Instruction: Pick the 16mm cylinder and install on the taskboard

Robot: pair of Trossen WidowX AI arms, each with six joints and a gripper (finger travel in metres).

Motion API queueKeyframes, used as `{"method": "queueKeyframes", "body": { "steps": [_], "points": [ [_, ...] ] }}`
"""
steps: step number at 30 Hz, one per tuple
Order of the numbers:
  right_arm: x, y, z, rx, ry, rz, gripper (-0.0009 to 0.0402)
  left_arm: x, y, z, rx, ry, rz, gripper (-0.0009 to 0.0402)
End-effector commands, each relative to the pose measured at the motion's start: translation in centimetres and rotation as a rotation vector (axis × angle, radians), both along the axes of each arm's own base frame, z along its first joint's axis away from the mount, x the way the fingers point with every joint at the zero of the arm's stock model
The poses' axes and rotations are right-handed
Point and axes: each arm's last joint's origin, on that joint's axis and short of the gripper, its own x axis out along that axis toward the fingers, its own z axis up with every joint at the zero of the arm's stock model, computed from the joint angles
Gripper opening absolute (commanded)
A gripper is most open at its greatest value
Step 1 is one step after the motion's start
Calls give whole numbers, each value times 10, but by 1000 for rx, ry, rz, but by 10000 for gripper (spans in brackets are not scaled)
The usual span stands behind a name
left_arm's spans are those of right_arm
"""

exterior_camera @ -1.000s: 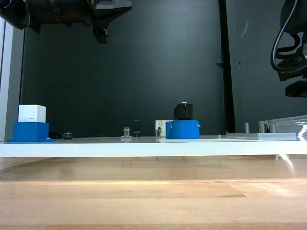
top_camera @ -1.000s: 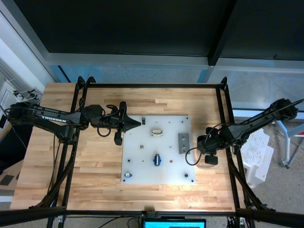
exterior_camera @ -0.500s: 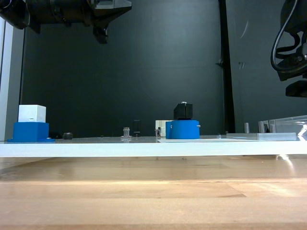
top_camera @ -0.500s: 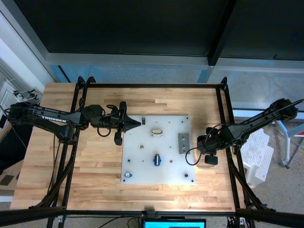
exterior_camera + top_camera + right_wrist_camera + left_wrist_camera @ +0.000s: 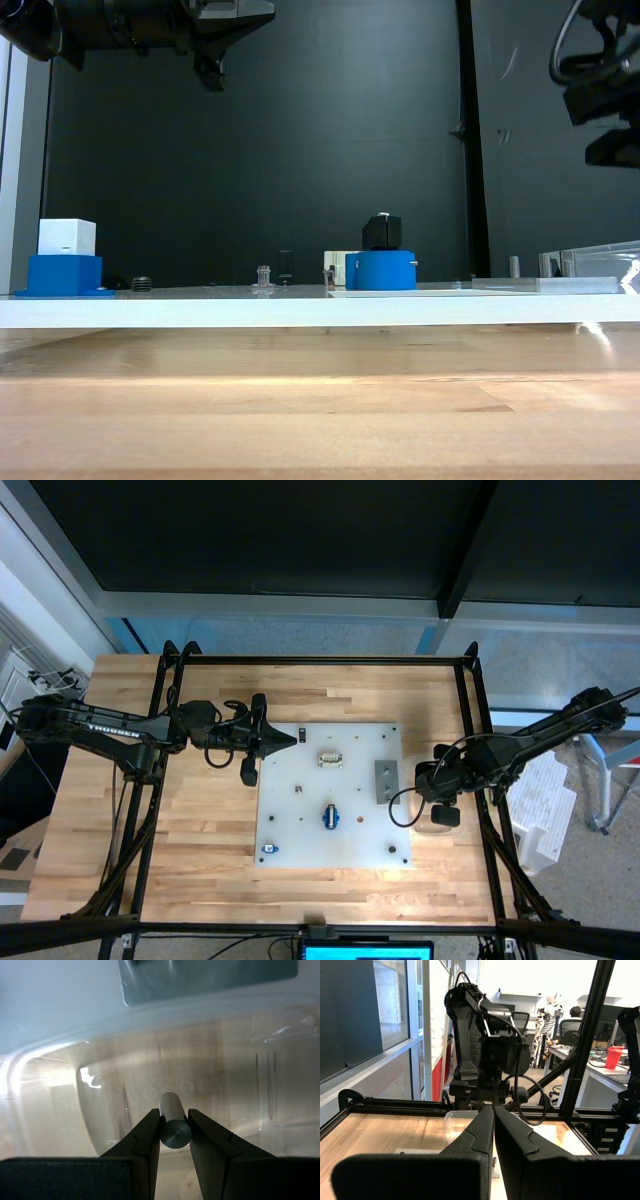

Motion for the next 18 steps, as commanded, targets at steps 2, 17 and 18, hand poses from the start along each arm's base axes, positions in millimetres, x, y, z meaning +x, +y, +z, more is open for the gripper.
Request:
{"method": "queueKeyframes", "body": {
  "steps": [2,17,18],
  "points": [
    [2,1,13,5,-16,2,4,0,0,0,0,0,0,0],
    [6,2,29,6,-53,60,4,0,0,0,0,0,0,0],
    [6,2,29,6,-53,60,4,0,0,0,0,0,0,0]
  ]
}}
